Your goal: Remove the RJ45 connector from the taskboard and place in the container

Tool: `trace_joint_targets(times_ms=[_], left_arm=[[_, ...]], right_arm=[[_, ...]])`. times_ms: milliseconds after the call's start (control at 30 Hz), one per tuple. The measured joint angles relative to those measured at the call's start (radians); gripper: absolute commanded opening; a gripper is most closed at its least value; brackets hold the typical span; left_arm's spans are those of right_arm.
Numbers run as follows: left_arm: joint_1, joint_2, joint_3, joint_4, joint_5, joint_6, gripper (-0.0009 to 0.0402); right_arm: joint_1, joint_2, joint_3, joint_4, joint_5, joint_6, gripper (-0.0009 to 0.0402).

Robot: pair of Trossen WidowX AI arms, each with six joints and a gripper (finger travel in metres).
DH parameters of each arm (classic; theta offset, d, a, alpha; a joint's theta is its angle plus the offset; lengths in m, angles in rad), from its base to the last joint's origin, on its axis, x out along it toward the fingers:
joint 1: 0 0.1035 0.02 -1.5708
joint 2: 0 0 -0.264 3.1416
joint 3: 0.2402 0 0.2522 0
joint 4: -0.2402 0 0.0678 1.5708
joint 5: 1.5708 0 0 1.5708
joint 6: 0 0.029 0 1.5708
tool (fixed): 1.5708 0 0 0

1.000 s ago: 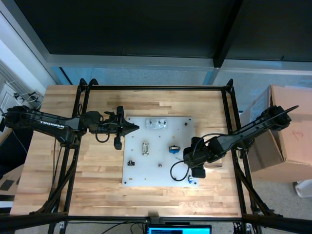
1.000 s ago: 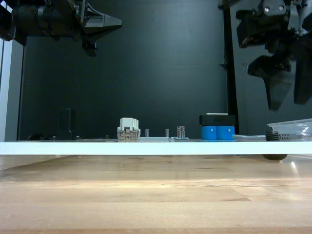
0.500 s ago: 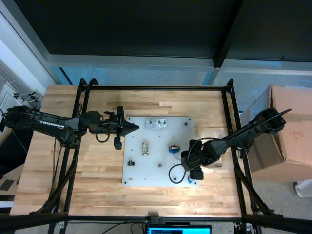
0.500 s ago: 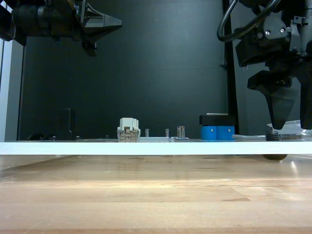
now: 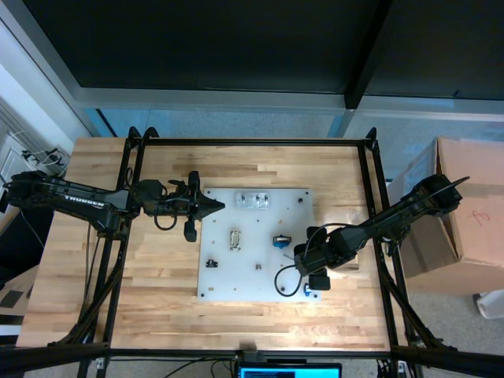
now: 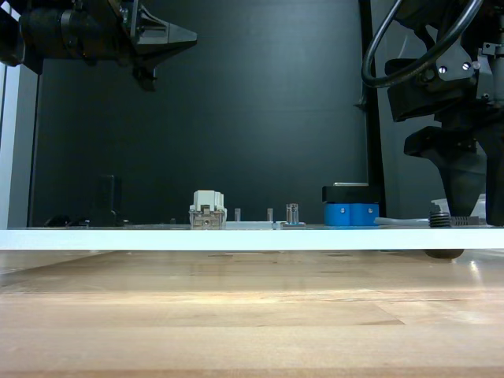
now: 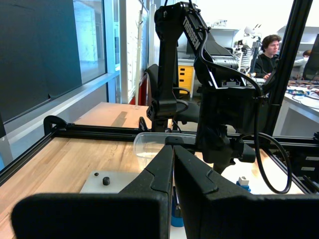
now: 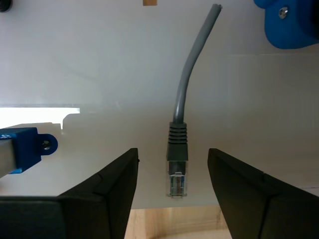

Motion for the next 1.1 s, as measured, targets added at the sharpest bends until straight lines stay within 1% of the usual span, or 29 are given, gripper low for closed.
trace_joint_targets(times_ms=[267, 600, 767, 933, 1100], left_arm=[[0.0, 0.0, 0.0, 0.0, 0.0, 0.0, 0.0], [0.0, 0.0, 0.0, 0.0, 0.0, 0.0, 0.0], [0.0, 0.0, 0.0, 0.0, 0.0, 0.0, 0.0], [0.0, 0.0, 0.0, 0.0, 0.0, 0.0, 0.0], [0.0, 0.0, 0.0, 0.0, 0.0, 0.0, 0.0]], right_arm=[[0.001, 0.0, -0.006, 0.009, -0.005, -0.007, 0.0105], [0.0, -0.002, -0.013, 0.014, 0.01, -0.007, -0.0001], [0.0, -0.002, -0.014, 0.014, 0.008, -0.01, 0.0008], [0.0, -0.011, -0.002, 0.0, -0.002, -0.01, 0.0002], [-0.001, -0.049, 0.033, -0.043, 0.004, -0.01, 0.0002]])
